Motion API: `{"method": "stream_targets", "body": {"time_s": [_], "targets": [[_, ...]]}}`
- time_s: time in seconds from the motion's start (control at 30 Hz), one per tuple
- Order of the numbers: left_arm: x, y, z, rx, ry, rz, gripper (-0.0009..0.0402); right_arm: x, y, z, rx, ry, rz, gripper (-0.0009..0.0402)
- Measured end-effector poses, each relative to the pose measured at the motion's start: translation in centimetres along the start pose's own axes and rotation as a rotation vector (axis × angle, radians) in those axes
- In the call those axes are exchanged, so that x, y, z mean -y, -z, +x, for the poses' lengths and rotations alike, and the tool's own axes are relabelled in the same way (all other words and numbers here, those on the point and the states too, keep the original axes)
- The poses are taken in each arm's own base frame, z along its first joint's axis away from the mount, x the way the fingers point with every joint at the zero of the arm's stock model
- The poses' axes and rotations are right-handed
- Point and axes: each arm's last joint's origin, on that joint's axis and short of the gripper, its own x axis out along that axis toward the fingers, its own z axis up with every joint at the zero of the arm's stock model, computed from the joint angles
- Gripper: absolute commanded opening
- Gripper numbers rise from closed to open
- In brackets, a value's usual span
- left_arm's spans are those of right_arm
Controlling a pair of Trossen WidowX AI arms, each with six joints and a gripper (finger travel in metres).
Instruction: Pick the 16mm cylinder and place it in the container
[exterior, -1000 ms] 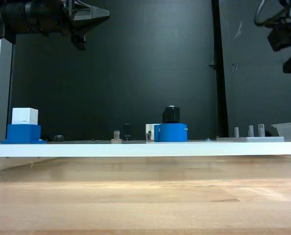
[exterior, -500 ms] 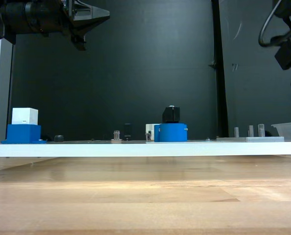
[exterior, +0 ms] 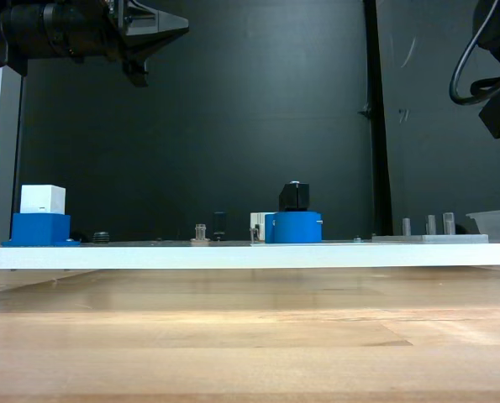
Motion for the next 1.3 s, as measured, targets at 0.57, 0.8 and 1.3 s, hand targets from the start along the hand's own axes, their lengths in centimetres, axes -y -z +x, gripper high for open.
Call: {"method": "stream_targets", "body": {"time_s": [0.57,0.8,1.3], "targets": [[0.0,0.0,0.0,-0.001,0.000,0.000,0.0000,0.1,-0.1,0.0,0.022,0.030,0.024,0.0168],[0.0,0.0,0.0,-0.001,0.000,0.000,0.0000,0.1,0.0,0.0,0.021,0.030,0.031,0.0172],[0.0,0.0,0.0,0.000,0.000,0.000,0.0000,-0.7,-0.5,-2.0,0.031,0.028,0.033,0.0147]]}}
